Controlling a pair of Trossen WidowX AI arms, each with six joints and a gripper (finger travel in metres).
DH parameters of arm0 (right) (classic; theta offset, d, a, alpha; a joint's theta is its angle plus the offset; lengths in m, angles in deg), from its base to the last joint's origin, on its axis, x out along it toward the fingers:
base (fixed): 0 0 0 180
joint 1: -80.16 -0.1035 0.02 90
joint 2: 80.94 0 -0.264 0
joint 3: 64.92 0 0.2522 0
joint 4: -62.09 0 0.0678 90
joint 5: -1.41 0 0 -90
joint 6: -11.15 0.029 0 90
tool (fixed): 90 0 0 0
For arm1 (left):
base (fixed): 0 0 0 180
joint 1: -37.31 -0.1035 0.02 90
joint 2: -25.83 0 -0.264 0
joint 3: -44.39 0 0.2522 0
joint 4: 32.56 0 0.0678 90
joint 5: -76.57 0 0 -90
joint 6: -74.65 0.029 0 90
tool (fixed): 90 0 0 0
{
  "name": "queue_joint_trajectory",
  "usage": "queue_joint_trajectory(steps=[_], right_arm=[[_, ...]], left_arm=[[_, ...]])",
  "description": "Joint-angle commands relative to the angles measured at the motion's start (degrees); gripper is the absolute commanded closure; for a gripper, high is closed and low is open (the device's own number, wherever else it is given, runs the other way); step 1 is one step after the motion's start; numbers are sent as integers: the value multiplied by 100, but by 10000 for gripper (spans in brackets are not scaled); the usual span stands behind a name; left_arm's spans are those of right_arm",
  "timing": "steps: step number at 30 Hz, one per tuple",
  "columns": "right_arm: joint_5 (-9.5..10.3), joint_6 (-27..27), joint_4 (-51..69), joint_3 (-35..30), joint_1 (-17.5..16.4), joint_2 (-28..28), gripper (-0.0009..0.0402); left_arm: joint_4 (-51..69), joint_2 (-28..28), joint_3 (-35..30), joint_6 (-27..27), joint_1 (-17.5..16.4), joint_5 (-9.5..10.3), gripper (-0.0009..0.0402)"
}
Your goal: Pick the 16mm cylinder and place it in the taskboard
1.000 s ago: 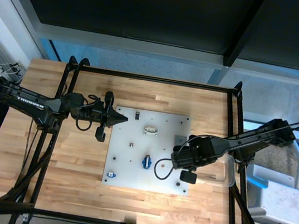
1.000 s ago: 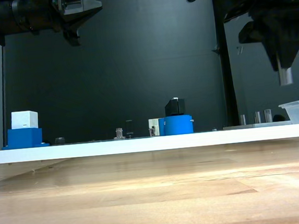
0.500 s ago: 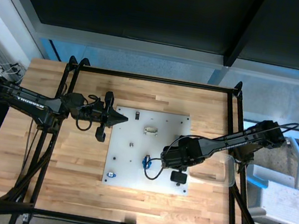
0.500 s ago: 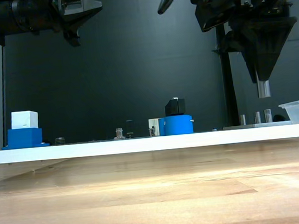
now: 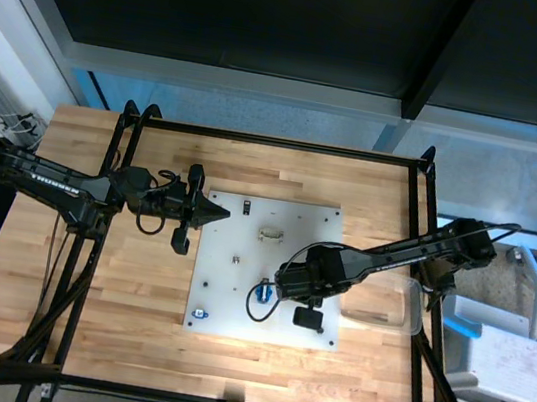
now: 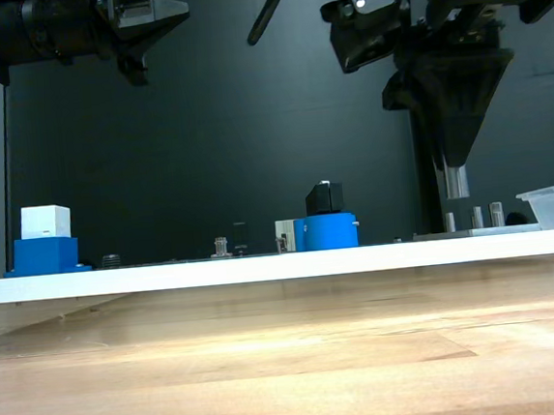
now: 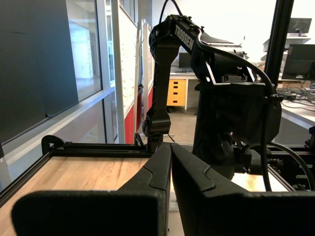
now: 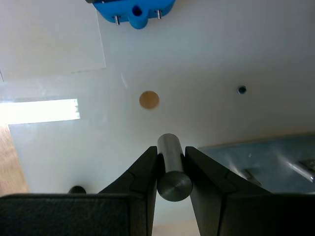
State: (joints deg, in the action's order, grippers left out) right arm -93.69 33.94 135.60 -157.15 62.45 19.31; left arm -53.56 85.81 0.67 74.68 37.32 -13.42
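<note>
Above, the right gripper [image 8: 170, 153] clamps the 16mm cylinder [image 8: 172, 169] upright over the taskboard [image 5: 232, 307], clear of its surface and near a round hole [image 8: 149, 100]. The left gripper [image 5: 218, 212] hangs high by the board's left edge, jaws pressed together.

There is one taskboard [image 5: 219, 295], carrying two fittings, a larger blue fitting [image 5: 262, 289] near centre and a smaller blue fitting [image 5: 199, 313] toward seven o'clock, plus one beige connector [image 5: 269, 232] toward twelve and three short metal pegs [image 6: 477, 216]. One clear tray [image 5: 419, 310] sits at its three o'clock. There are two grippers: the left gripper [image 5: 218, 212], fingers together, at the board's ten o'clock edge, and the right gripper [image 8: 170, 152], just four o'clock of centre, clamping one cylinder [image 8: 173, 179].
</note>
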Motion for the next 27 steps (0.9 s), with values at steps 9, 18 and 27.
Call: queue_joint_trajectory(steps=[9,18,27], right_arm=[[68,-103,-179,-258,50,417,381],[66,-133,-308,-256,61,466,381],[74,-133,-433,-146,66,466,381]], left_arm=[[0,0,0,0,0,0,393],[0,0,0,0,-2,0,393],[0,0,0,2,0,0,393]])
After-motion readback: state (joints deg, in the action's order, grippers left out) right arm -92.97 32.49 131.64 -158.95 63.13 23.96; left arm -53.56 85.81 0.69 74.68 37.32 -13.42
